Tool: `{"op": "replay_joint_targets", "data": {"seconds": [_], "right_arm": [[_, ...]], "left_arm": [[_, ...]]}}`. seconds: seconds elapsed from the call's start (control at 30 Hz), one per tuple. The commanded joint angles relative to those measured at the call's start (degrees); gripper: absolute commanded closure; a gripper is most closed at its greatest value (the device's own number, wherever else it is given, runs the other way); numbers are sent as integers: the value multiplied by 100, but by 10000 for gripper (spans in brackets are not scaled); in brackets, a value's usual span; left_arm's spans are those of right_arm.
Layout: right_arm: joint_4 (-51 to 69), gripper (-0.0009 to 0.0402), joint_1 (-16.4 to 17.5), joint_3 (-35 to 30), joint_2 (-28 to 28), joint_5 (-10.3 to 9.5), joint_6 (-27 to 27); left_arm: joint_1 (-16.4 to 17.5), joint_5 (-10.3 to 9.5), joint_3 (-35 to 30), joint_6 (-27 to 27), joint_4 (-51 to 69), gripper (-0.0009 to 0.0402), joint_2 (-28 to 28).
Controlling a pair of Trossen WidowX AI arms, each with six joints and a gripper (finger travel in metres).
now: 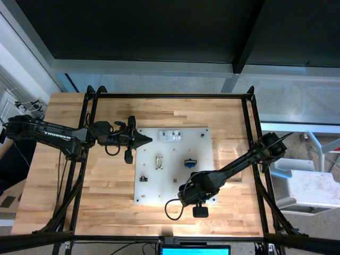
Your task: Unfasten the M12 fastener and place in the container
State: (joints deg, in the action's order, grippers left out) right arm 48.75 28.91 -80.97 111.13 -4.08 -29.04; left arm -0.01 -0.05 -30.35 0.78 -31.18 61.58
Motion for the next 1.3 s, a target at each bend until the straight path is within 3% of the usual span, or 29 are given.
{"op": "replay_joint_targets", "data": {"seconds": [0.03, 0.1, 0.17, 0.2, 0.33, 0.4, 0.47, 0.67, 0.73, 1.23, 1.3], "right_arm": [[68, 393, -7, 17, 2, 177, 2], [245, 393, -11, 17, -4, 546, -28], [505, 393, -13, 15, -26, 1115, -219], [579, 393, -13, 15, -39, 1281, -258], [603, 393, -15, 15, -125, 1355, -299], [601, 393, -15, 15, -181, 1342, -369], [586, 393, -13, 0, -227, 1163, -411], [562, 393, -15, -234, -330, 87, -522], [507, 393, -7, -304, -348, -72, -511], [-168, 393, 107, -9, 2, 24, -334], [-166, 393, 101, 26, 2, 149, -315]], "left_arm": [[0, 0, -2, -2, 0, 393, 2], [2, 0, -2, -2, 0, 393, 2], [0, 0, -2, -2, 0, 393, 2], [0, 0, -2, -2, 0, 393, 2], [2, 0, -2, -2, 0, 393, 2], [0, 0, -2, -2, 0, 393, 2], [2, 0, -2, -2, 0, 393, 2], [0, 0, -2, -2, 0, 393, 2], [0, 0, -2, -2, 0, 393, 2], [0, 0, -2, -2, 0, 393, 2], [0, 0, -2, -2, 0, 393, 2]]}}
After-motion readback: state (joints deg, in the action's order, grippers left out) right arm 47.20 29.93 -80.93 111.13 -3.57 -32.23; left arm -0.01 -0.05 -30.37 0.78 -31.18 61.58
